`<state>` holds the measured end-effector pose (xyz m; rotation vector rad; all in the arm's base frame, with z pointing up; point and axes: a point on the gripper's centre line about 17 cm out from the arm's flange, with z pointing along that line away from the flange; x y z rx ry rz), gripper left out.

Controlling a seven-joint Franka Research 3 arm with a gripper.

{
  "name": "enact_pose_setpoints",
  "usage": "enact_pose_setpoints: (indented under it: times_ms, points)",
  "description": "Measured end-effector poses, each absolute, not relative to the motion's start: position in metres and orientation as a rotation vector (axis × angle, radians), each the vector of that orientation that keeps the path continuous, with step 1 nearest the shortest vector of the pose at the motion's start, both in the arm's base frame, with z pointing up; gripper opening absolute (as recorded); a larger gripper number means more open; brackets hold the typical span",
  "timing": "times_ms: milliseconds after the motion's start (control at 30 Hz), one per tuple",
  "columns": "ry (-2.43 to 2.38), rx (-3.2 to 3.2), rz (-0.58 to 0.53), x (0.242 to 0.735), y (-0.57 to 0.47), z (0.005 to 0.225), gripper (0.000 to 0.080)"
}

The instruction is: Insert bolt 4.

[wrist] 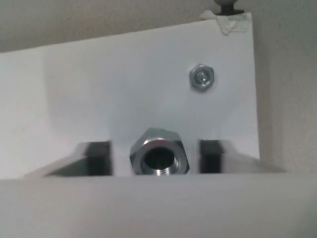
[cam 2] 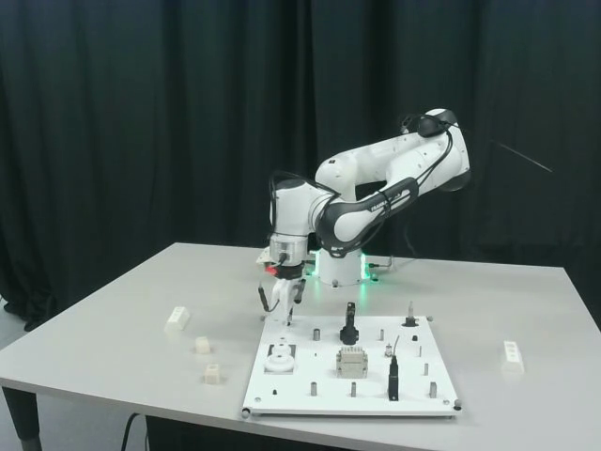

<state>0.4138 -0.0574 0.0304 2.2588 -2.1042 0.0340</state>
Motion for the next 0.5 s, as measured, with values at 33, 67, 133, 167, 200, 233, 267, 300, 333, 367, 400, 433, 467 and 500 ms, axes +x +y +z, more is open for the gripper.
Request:
enact_pose_setpoints:
  times_ms: [33, 67, 133, 167, 200, 233, 267, 300, 333, 367, 400, 433, 467, 500]
  points:
    - [-2.101, 2.262, 0.035, 0.414, -0.058, 0.031, 0.0459]
    - [-2.098, 2.264, 0.036, 0.414, -0.058, 0.031, 0.0459]
    - [-2.094, 2.267, 0.039, 0.414, -0.059, 0.031, 0.0459]
    - [-2.092, 2.267, 0.041, 0.415, -0.059, 0.031, 0.0459]
    - [-2.091, 2.268, 0.043, 0.415, -0.059, 0.032, 0.0459]
    - [-2.090, 2.268, 0.045, 0.415, -0.060, 0.032, 0.0704]
    - [-2.089, 2.268, 0.047, 0.415, -0.060, 0.033, 0.0704]
    - [-2.088, 2.268, 0.050, 0.415, -0.061, 0.033, 0.0704]
    - [-2.086, 2.268, 0.052, 0.416, -0.062, 0.034, 0.0704]
    - [-2.084, 2.269, 0.054, 0.416, -0.062, 0.035, 0.0704]
    - [-2.080, 2.270, 0.057, 0.416, -0.063, 0.037, 0.0704]
    - [-2.077, 2.271, 0.060, 0.417, -0.064, 0.039, 0.0782]
    - [-2.075, 2.272, 0.064, 0.418, -0.065, 0.041, 0.0782]
    - [-2.074, 2.273, 0.069, 0.419, -0.066, 0.043, 0.0782]
